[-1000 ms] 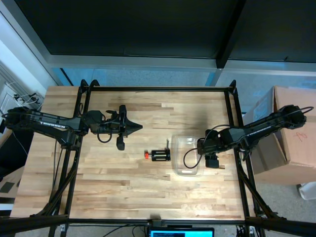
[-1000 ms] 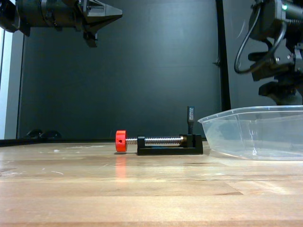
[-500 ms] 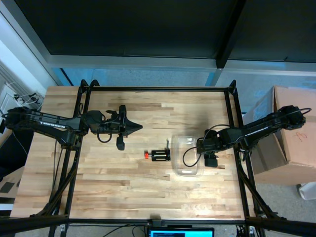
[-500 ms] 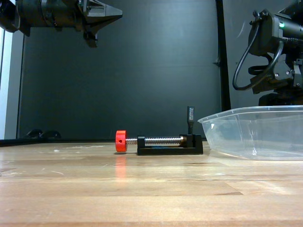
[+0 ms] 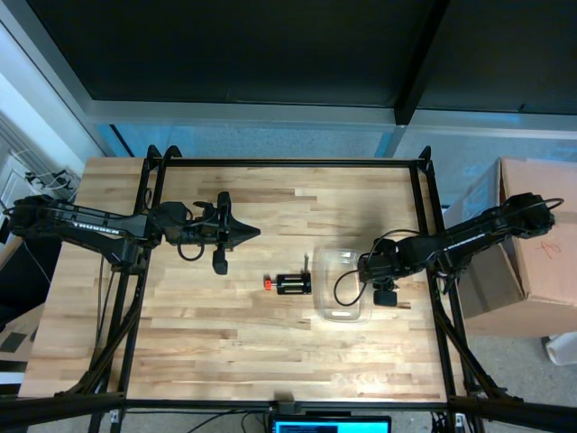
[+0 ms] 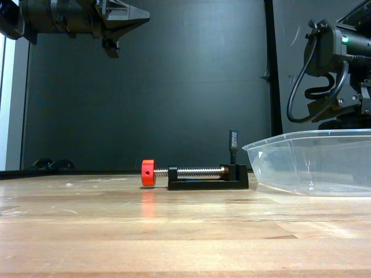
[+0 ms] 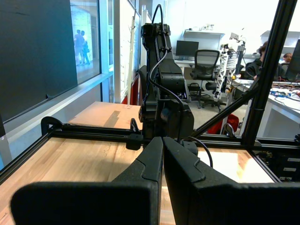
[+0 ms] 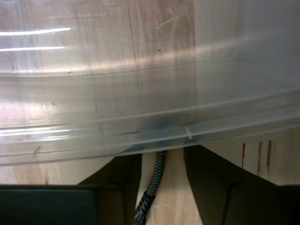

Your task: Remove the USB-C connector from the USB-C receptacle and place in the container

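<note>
1. Found the short black USB-C connector standing upright and seated in the USB-C receptacle, not yet removed, touched by neither gripper.
2. Noted the receptacle clamped in a small black screw vise with a red knob, probably to keep it from lifting with the plug during a straight upward pull.
3. Saw the clear plastic container just beside the vise at its 3 o'clock, likely kept close for a short carry.
4. Located the right gripper above the container's 3 o'clock rim, fingers parted and gripping nothing, with a black braided cable loose in the gap, owner unclear. Judged this a readied approach toward the connector at its 9 o'clock.
5. Found the left gripper held high at the vise's 10 o'clock, well apart, fingers pressed together on nothing, seemingly parked out of the right arm's path.
</note>
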